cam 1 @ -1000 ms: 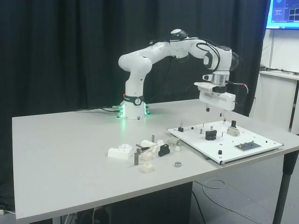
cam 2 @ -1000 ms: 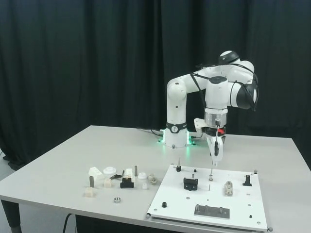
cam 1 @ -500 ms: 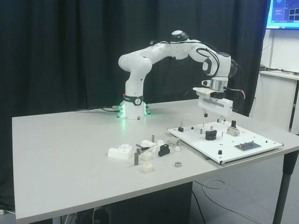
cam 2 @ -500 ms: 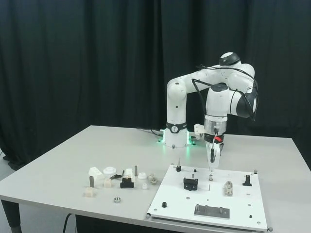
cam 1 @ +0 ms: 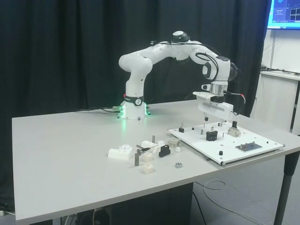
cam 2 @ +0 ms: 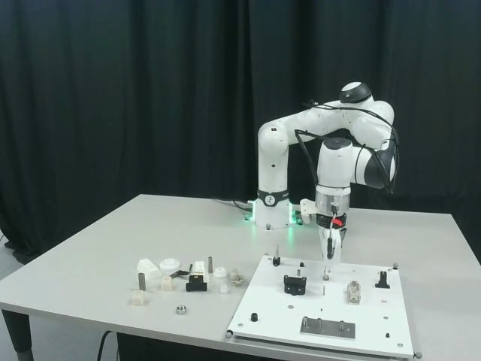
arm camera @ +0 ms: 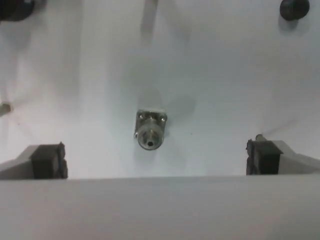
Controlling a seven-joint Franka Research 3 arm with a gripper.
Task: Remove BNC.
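Note:
The BNC connector (arm camera: 150,131), a small grey metal socket on a square flange, stands upright on the white board (arm camera: 220,75). My gripper (arm camera: 155,158) is open, with one black fingertip (arm camera: 47,160) on each side of the connector and a wide gap between them. In the first room view the gripper (cam 1: 206,118) hangs just above the BNC connector (cam 1: 205,125) near the board's far edge. The second room view shows the gripper (cam 2: 328,260) pointing straight down over the BNC connector (cam 2: 325,275), not touching it.
The white board (cam 1: 197,140) also carries a black block (cam 1: 212,136), a grey plate (cam 1: 247,146), an upright part (cam 1: 233,129) and small black knobs (arm camera: 293,8). Several loose white and black parts (cam 1: 140,152) lie on the grey table (cam 1: 61,150) beside the board.
The arm has come down and slightly toward its base, bringing the gripper from well above the board to just over the BNC connector.

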